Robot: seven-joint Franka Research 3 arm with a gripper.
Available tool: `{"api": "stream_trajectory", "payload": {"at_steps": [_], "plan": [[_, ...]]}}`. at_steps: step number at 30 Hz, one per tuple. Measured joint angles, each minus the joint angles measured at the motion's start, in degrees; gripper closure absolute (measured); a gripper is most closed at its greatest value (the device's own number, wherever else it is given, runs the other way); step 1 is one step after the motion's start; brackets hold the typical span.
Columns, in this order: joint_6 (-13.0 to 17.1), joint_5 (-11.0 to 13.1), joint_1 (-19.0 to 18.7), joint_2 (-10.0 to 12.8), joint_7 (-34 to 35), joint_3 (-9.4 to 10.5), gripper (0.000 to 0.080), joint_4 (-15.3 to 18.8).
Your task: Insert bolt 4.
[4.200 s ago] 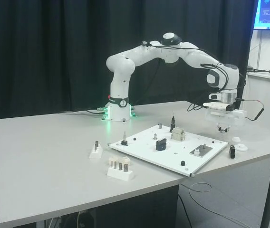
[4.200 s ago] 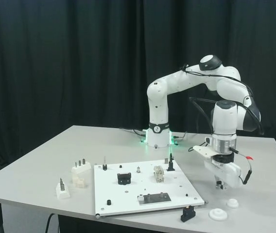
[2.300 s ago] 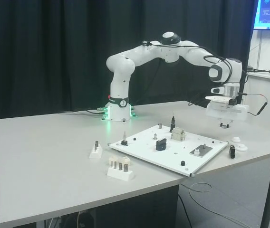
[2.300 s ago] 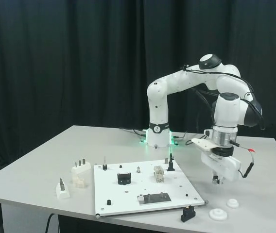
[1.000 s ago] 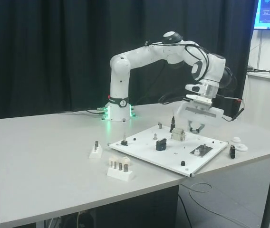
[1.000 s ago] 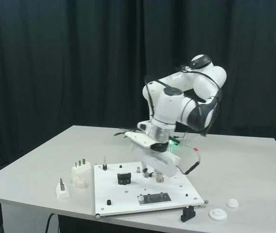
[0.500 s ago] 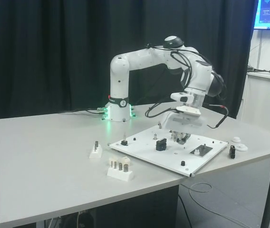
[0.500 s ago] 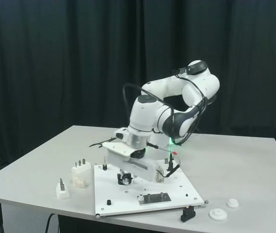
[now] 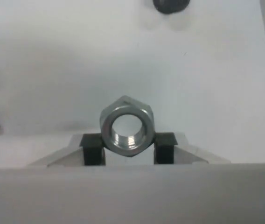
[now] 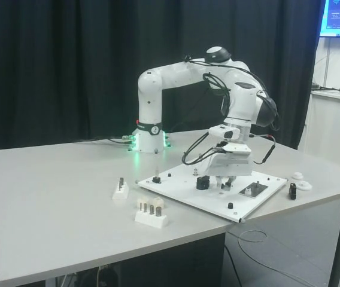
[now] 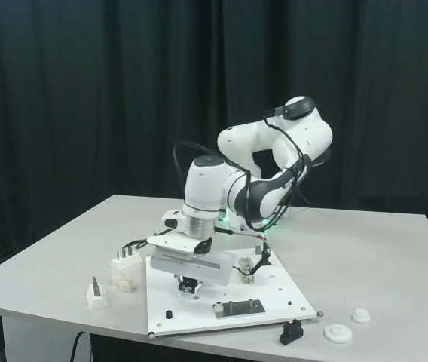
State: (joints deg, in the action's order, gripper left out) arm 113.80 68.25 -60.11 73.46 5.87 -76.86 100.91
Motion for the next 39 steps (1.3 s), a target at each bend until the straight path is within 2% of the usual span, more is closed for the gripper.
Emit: {"api": "stream_trajectory", "payload": {"at_steps": [17, 30, 39], "plan": [[1.0, 0.61, 4.72, 0.31, -4.61, 0.35, 0.058, -5.51], [-2.12, 2.75, 10.01, 0.38, -4.73, 2.41, 0.058, -10.07], [-4.34, 3.41, 12.87, 0.43, -3.71, 2.9, 0.058, -12.85]]}}
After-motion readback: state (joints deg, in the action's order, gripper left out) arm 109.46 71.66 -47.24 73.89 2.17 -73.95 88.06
